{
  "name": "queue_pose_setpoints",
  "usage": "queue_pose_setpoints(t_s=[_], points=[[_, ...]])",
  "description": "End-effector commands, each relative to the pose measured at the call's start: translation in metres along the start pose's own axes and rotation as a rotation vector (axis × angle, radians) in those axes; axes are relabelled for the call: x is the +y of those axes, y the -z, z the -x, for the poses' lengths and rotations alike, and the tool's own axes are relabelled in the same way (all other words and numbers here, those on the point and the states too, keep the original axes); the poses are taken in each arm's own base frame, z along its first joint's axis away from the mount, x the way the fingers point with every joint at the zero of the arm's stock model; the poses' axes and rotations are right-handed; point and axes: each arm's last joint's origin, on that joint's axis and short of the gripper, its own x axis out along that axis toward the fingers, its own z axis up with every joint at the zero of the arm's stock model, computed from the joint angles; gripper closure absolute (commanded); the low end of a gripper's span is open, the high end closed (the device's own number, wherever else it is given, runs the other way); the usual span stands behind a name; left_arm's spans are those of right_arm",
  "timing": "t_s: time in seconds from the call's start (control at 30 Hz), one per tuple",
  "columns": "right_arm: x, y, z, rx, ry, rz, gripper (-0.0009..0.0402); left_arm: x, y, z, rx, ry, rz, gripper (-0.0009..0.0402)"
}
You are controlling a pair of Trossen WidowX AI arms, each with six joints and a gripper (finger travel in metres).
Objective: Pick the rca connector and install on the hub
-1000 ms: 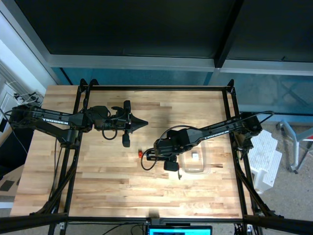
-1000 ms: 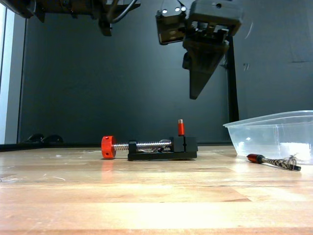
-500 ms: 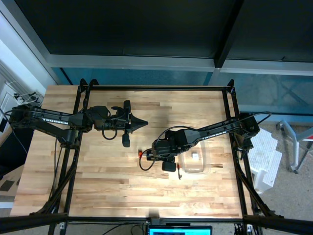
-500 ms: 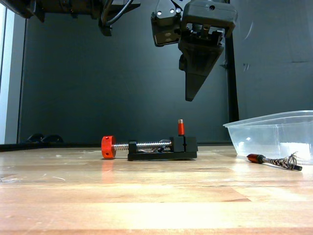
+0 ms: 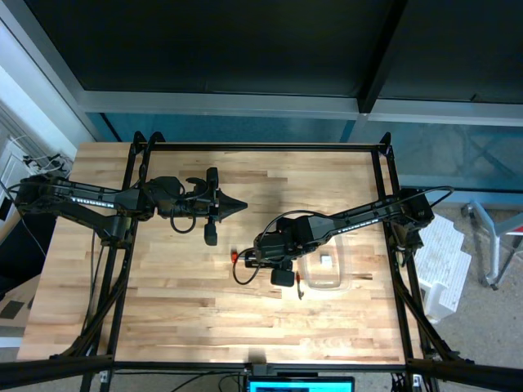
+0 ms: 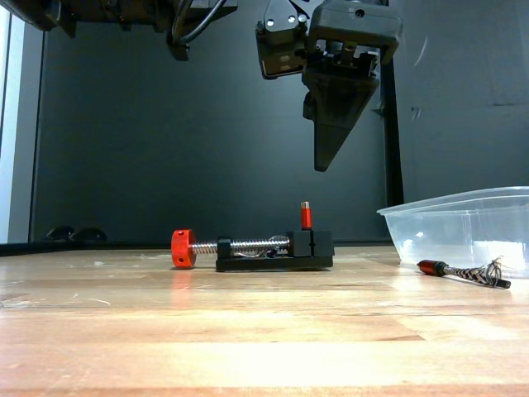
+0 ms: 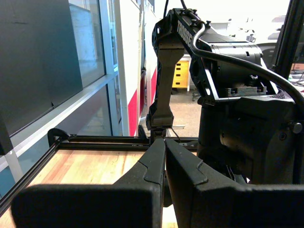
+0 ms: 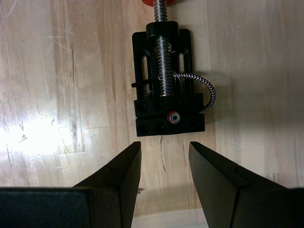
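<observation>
Black hub (image 6: 315, 248) sits on the wooden table (image 6: 248, 331), rca connector (image 6: 305, 216) standing up in it. Right gripper (image 6: 322, 164) hangs above, spread apart. Left gripper (image 5: 240, 206) is far off, pressed together

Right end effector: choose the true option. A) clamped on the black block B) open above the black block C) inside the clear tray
B: the right end effector hangs open above the black block, holding nothing; the left end effector is shut, raised over the left of the table.

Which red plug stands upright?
The plug on the hub, below the open right claw; the other plug lies flat beside the tray. Left claw hangs shut, back and left.
</observation>
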Motion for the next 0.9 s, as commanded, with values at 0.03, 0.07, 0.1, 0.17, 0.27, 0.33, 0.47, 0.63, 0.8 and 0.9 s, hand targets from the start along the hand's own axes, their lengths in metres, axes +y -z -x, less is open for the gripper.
queue_pose_setpoints(t_s=[0.03,0.07,0.1,0.17,0.27,0.33,0.47,0.63,0.8,0.9], points=[[0.004,0.001,0.000,0.003,-0.007,-0.022,0.0256,0.000,0.000,0.000,0.000,0.000,0.000,0.0393],[0.006,0.002,0.001,0.002,-0.009,-0.033,0.0256,0.000,0.000,0.000,0.000,0.000,0.000,0.0393],[0.008,0.003,0.001,0.002,-0.010,-0.046,0.0255,0.000,0.000,0.000,0.000,0.000,0.000,0.0393],[0.014,0.005,0.002,0.003,-0.015,-0.081,0.0256,0.000,0.000,0.000,0.000,0.000,0.000,0.0393],[0.022,0.008,0.002,0.007,-0.020,-0.163,0.0255,0.000,0.000,0.000,0.000,0.000,0.000,0.0393],[0.025,0.010,0.003,0.010,-0.022,-0.236,0.0256,0.000,0.000,0.000,0.000,0.000,0.000,0.0393],[0.032,0.013,0.003,0.018,-0.023,-0.380,0.0255,0.000,0.000,0.000,0.000,0.000,0.000,0.0393],[0.042,0.017,0.003,0.031,-0.024,-0.564,0.0255,0.000,0.000,0.000,0.000,0.000,0.000,0.0393],[0.051,0.021,-0.003,0.093,-0.057,-0.729,0.0255,0.000,0.000,0.000,0.000,0.000,0.000,0.0393],[0.055,0.023,-0.008,0.134,-0.065,-0.811,0.0255,0.000,0.000,0.000,0.000,0.000,0.000,0.0393]])
